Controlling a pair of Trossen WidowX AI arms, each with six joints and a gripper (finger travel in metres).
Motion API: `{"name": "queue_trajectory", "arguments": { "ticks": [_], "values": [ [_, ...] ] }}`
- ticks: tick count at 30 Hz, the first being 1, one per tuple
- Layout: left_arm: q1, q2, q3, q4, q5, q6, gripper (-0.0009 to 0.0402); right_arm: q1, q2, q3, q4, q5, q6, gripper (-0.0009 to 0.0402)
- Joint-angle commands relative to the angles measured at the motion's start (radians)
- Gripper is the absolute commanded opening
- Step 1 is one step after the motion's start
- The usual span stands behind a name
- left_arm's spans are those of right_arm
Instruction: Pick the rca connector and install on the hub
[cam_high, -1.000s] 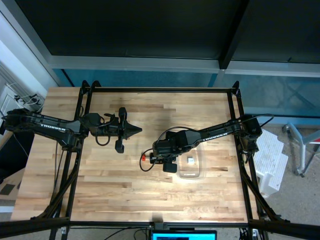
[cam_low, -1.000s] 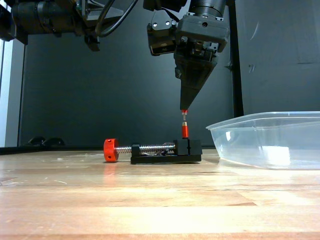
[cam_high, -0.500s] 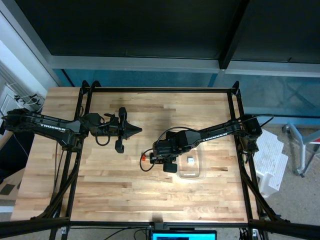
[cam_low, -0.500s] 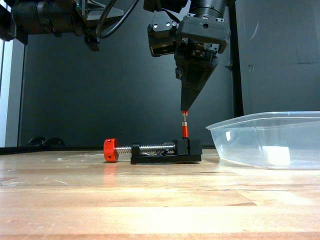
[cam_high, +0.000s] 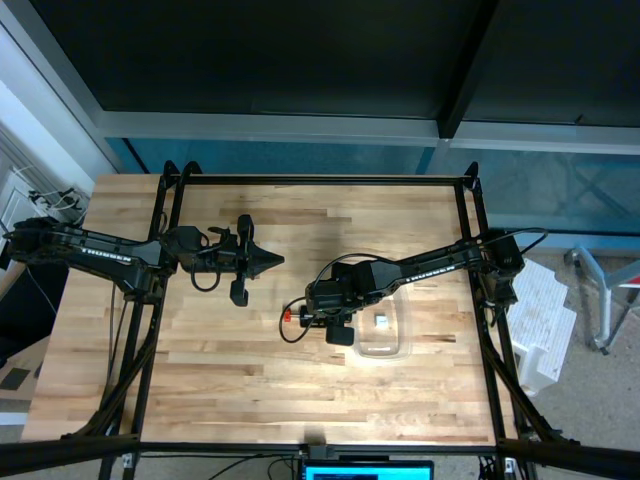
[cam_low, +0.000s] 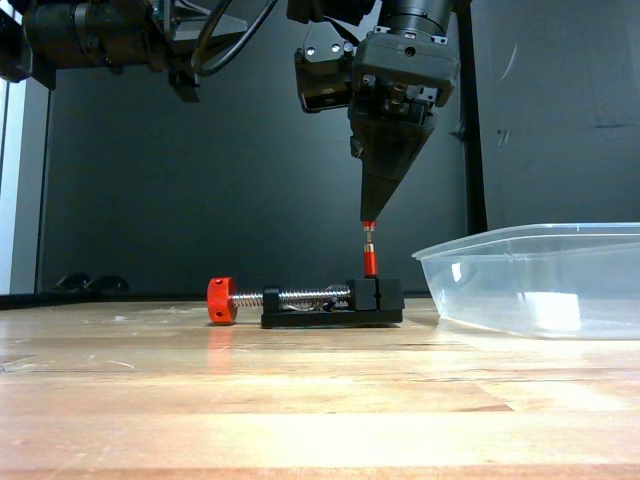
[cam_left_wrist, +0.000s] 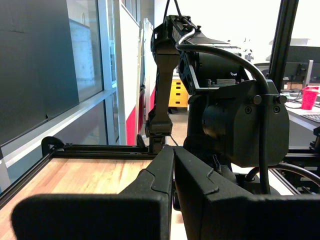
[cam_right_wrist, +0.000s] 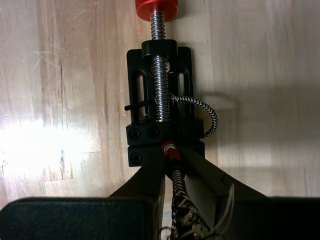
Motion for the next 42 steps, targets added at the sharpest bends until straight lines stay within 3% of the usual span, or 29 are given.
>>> {"name": "queue_trajectory", "arguments": {
  "ticks": [1,42],
  "values": [
    [0.0,0.0,0.0,0.0,0.0,0.0,0.0,0.0,0.0,0.0,0.002,0.0,0.0,0.0],
    [0.0,0.0,0.0,0.0,0.0,0.0,0.0,0.0,0.0,-0.053,0.058,-0.001,0.004,0.0]
  ]
}}
